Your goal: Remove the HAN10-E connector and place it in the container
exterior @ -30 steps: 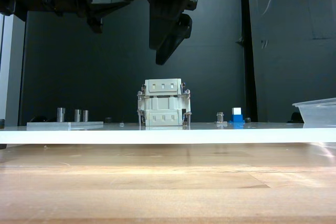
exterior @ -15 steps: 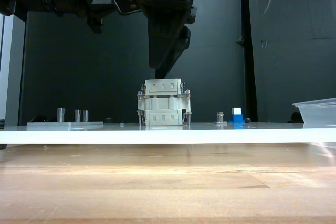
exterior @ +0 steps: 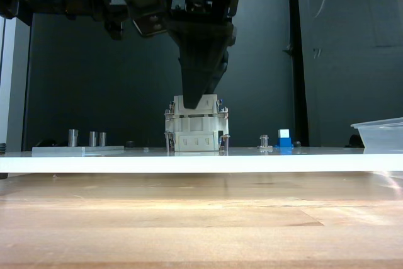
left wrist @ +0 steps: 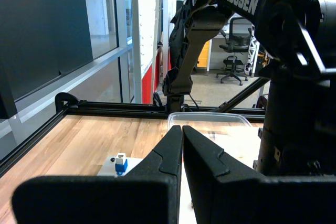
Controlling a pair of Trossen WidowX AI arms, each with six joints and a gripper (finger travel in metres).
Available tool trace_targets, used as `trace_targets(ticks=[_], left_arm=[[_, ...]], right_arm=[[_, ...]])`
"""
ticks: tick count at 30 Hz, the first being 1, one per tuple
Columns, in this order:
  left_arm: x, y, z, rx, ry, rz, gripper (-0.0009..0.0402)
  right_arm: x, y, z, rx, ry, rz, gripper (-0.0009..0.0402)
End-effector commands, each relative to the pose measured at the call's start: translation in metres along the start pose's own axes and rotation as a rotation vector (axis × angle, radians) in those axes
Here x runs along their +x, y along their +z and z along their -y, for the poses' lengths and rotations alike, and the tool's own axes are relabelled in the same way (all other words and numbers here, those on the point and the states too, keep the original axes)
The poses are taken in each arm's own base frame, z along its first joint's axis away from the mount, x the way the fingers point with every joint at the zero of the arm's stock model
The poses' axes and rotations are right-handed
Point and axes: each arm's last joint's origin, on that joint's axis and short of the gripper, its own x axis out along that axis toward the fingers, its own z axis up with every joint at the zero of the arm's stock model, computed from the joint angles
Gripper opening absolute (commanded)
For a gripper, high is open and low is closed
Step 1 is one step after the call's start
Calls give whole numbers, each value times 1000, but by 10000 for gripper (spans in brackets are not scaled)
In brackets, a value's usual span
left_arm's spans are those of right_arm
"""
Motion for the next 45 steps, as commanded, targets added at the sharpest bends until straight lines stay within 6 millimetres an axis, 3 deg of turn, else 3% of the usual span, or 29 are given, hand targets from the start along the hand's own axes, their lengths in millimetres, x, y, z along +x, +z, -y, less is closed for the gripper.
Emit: trace_targets(ticks=[1,12,34,45], left_arm=[[0,0,0,0,0,1,0],[0,0,0,0,0,0,0],[0,0,0,0,0,0,0],[0,0,0,0,0,0,0]], right_arm=[[3,0,0,-2,-3,-10,265],[3,0,0,-1,-3,-9,218],[-2,0,1,-26,1,5,15],[-19,-2,2,-25,7,26,3]])
